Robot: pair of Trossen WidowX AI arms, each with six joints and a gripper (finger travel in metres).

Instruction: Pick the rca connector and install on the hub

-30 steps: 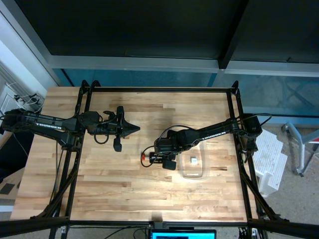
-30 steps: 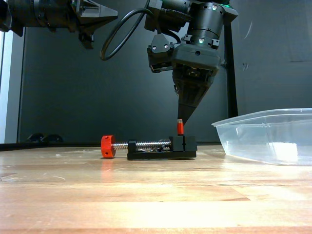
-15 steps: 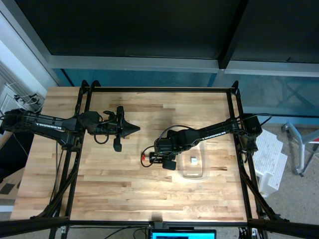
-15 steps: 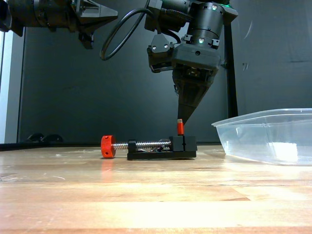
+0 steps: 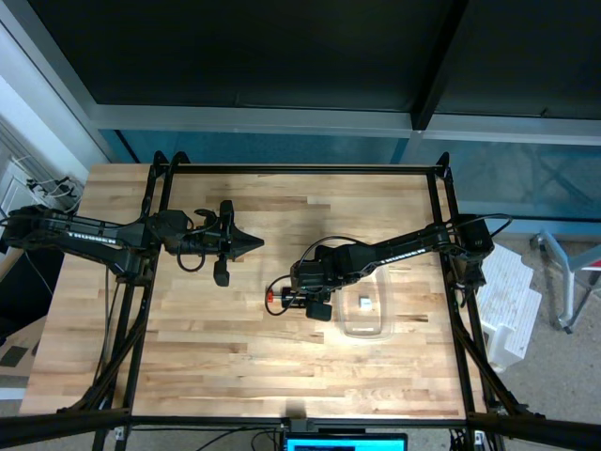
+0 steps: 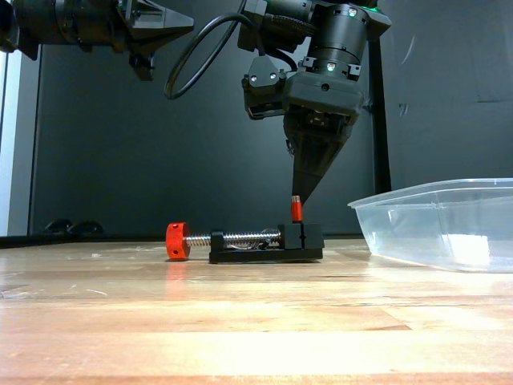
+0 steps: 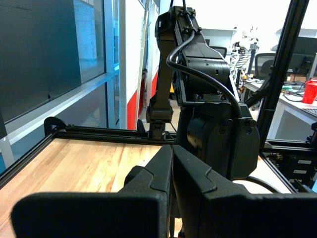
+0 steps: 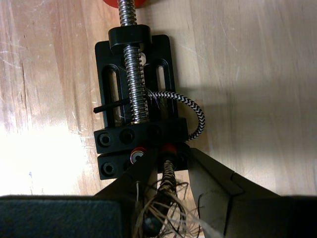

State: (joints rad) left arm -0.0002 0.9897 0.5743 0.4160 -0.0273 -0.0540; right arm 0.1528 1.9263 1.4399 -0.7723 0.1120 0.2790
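The hub [image 5: 285, 299] is a black block [image 6: 264, 241] with a silvery screw and a red knob, lying on the wood mid-table. The rca connector [image 6: 296, 210], red-collared with a frayed braided lead, stands upright in a socket at the hub's right end [image 8: 168, 148]. My right gripper [image 6: 297, 196] points straight down over it, its fingers [image 8: 210, 178] on either side of the plug, shut on its upper end. My left gripper [image 5: 255, 243] hovers high at the left, away from the hub, with its fingers [image 7: 172, 163] pressed together and nothing between them.
A clear plastic tray [image 5: 366, 328] sits just right of the hub, its rim [image 6: 417, 196] close to the right gripper. It holds a small white cube [image 5: 363, 302]. A black frame runs around the tabletop.
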